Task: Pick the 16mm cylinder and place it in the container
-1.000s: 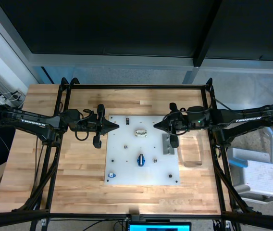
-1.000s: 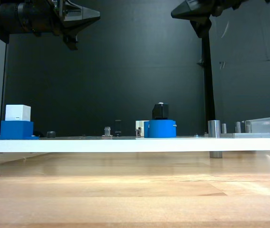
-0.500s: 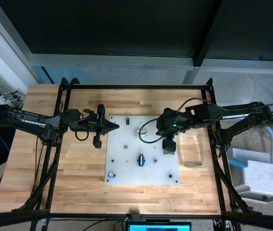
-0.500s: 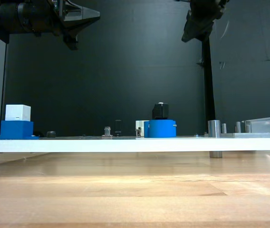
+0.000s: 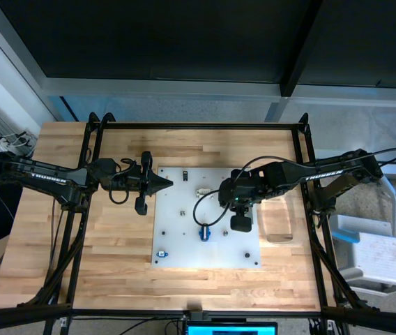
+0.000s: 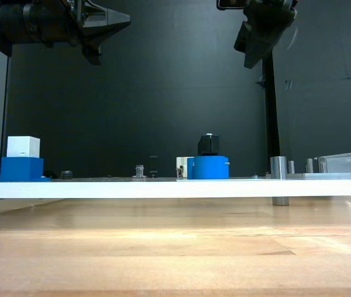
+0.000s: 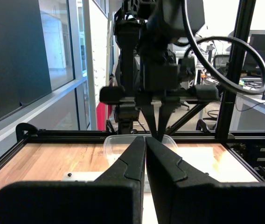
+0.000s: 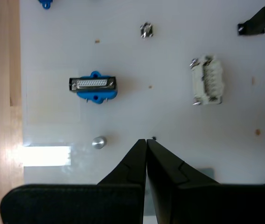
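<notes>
Shows the right gripper [image 8: 146, 140] high above the white board [image 5: 184, 241], pointing straight down, fingers pressed together. Finds the 16mm cylinder [image 8: 99, 142] standing on that board, untouched, near the blue part [image 8: 93, 87] and off to one side of the closed tips, with the container [image 5: 276, 222] on the wood at the board's right edge. Finds the left gripper [image 5: 169, 183] raised over the board's left edge, pointing inward, fingers likewise together.

Blue connector [image 8: 93, 87] and white plug [image 8: 206, 80] on white board [image 8: 170, 37]
</notes>
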### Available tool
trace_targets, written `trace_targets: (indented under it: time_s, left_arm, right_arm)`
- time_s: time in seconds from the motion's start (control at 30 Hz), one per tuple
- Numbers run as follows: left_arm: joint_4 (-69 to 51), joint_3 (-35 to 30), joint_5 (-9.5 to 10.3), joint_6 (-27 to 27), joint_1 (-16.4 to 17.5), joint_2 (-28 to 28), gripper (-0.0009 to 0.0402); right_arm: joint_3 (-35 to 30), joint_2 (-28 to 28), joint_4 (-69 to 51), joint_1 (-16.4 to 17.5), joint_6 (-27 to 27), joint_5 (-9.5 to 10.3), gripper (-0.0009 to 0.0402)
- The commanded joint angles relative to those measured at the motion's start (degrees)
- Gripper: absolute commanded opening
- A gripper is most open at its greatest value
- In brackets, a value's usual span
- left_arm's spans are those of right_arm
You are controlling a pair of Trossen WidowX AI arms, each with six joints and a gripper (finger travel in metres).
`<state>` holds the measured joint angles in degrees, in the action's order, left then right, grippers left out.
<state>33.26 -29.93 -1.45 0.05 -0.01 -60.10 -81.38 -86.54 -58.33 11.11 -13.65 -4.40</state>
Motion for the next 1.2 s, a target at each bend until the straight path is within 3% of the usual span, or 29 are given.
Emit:
trace_targets:
  time_s: [0.03,0.47,0.7,0.9,1.2]
  left_arm:
    - [0.0,0.0,0.00,0.0,0.0,0.0,0.0000]
    - [0.0,0.0,0.00,0.0,0.0,0.0,0.0000]
    - [0.0,0.0,0.00,0.0,0.0,0.0,0.0000]
    - [0.0,0.0,0.00,0.0,0.0,0.0,0.0000]
    - [0.0,0.0,0.00,0.0,0.0,0.0,0.0000]
  right_arm:
    - [0.2,-0.6,-0.8,1.3,-1.2,-0.04,0.0000]
    - [0.2,-5.0,-2.2,6.1,-5.4,0.02,0.0000]
    - [0.1,-9.0,-1.6,6.8,-5.7,1.20,0.0000]
    - [0.0,-11.6,-1.1,6.9,-5.5,1.07,0.0002]
    - [0.1,-13.1,-0.6,7.5,-5.5,0.13,0.0082]
